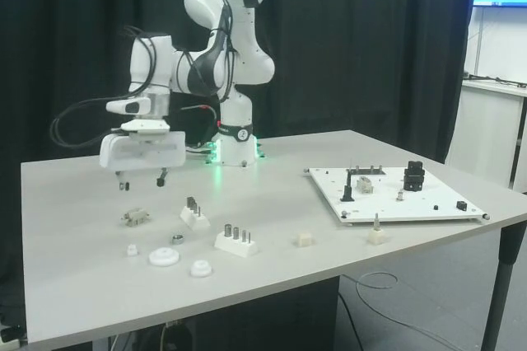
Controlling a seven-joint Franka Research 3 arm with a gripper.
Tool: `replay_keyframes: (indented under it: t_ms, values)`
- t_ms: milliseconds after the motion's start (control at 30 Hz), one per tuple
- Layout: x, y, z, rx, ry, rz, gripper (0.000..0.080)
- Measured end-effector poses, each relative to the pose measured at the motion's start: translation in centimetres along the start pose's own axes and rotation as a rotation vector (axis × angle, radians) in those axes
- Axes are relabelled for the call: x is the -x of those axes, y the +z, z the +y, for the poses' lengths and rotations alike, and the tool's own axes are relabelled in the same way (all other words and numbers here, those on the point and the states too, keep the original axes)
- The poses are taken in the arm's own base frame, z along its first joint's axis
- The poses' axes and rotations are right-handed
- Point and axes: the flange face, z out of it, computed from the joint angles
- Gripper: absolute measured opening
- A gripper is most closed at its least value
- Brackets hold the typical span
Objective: Pick waterproof.
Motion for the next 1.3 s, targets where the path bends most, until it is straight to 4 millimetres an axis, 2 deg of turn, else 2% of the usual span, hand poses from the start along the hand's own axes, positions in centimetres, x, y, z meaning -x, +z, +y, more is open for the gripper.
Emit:
replay_keyframes:
  t_ms: [567, 900, 1300]
  values:
    - [2.2, 3.9, 3.9, -0.023, -0.068, -0.091, 0.0800]
    - [3.3, 6.0, 4.7, -0.064, -0.085, -0.128, 0.0800]
    - [4.5, 7.3, 5.1, -0.106, -0.052, -0.175, 0.0800]
